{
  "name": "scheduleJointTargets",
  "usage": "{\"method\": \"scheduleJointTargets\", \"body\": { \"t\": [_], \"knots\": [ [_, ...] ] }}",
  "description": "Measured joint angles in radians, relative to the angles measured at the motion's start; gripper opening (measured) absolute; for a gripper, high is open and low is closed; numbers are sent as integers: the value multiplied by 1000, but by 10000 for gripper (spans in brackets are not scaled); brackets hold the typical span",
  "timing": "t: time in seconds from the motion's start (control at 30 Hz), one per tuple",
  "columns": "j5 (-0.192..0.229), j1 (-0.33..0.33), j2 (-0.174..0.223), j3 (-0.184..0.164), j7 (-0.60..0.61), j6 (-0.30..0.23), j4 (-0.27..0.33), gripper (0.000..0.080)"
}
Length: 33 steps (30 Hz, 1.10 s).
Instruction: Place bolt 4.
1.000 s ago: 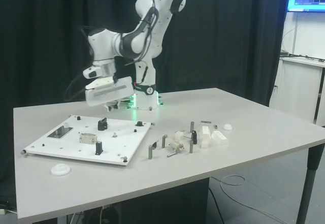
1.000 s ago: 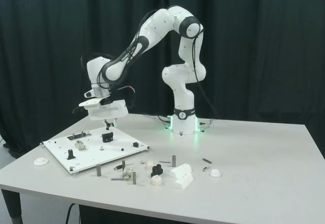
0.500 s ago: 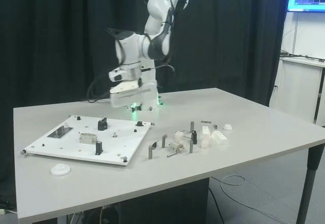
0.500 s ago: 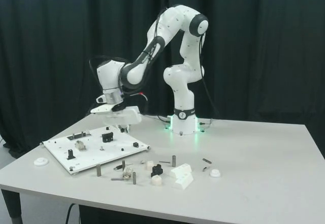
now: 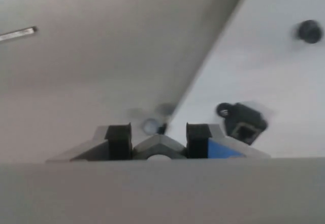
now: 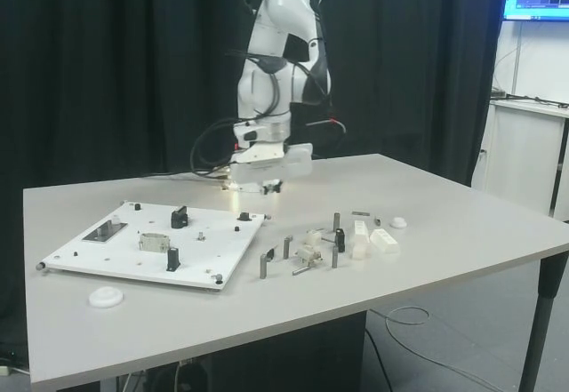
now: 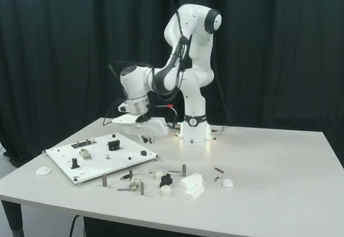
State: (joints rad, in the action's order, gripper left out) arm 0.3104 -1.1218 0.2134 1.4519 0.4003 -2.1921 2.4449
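My gripper (image 6: 267,184) (image 7: 146,138) hangs above the far right corner of the white board (image 6: 116,252) (image 7: 94,160), close to the arm's base. In the wrist view the gripper (image 5: 158,138) is open, its black fingers (image 5: 119,140) apart with nothing between them. Several loose grey bolts stand or lie on the table right of the board, among them an upright bolt (image 6: 263,266) (image 7: 104,180) and another bolt (image 6: 336,221) (image 7: 184,170). The wrist view shows a thin bolt (image 5: 18,32) lying on the table. Which of them is bolt 4 I cannot tell.
The board carries a black clip (image 5: 242,123) (image 6: 244,216), a black knob (image 5: 310,31) and other fixtures (image 6: 180,217). White blocks (image 6: 372,237) (image 7: 191,185) lie among the bolts. One white disc (image 6: 105,298) (image 7: 43,171) sits near the board, a second white disc (image 6: 397,222) (image 7: 228,183) at the right.
The arm has swung to the right, from above the board's back part to its far right corner beside the base. The loose bolts and the board have not moved.
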Motion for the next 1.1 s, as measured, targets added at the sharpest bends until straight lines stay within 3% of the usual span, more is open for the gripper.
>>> {"method": "scheduleJointTargets", "body": {
  "t": [0.23, 0.47, 1.1],
  "knots": [
    [-91, -42, -53, -27, 140, -42, 29, 228],
    [-151, -43, -87, -73, 231, -87, 52, 228],
    [-162, -21, -95, -155, 274, -179, 98, 228]
  ]
}}
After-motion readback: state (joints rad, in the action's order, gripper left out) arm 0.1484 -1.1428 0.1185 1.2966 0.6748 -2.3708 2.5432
